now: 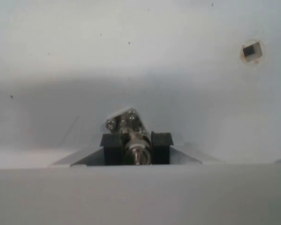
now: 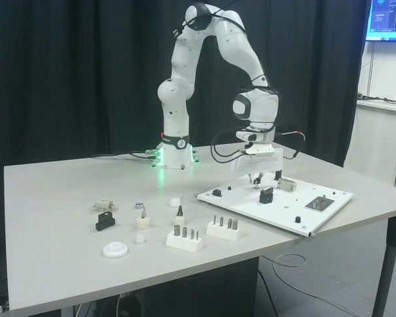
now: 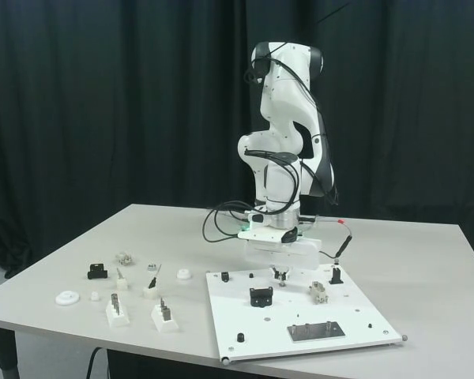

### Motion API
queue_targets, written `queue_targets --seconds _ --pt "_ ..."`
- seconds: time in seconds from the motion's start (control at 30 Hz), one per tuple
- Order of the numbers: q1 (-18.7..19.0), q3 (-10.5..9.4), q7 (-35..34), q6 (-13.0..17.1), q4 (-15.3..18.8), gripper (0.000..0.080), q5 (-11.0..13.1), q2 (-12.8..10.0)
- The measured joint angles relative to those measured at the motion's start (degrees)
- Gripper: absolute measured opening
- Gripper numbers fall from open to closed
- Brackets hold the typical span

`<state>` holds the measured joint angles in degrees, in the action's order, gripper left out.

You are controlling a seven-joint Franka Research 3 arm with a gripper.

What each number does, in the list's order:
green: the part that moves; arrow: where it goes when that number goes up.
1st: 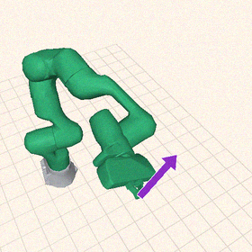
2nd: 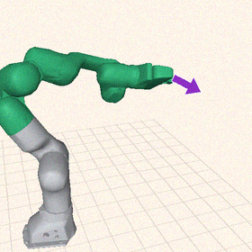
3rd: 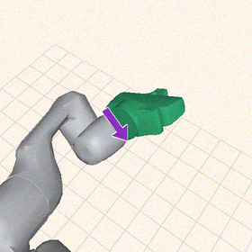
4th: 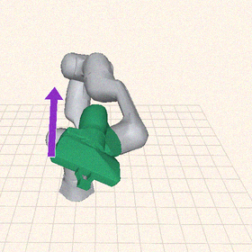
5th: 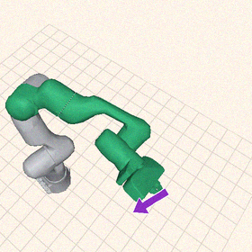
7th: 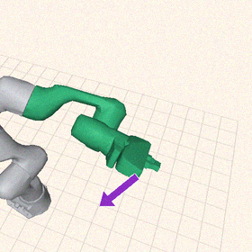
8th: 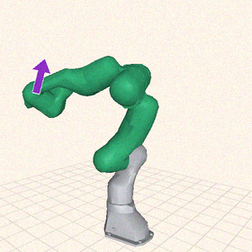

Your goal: Insert BNC.

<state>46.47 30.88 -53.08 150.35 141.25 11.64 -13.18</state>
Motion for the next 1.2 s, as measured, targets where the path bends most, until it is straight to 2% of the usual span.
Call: queue_targets --seconds 0.5,1.2 --pt "0.0 -1.13 -1.4 -0.1 0.3 0.0121 0.0 0.4" --pt "-1.3 -1.17 -1.4 0.5 0.3 0.0121 -1.1 0.3"
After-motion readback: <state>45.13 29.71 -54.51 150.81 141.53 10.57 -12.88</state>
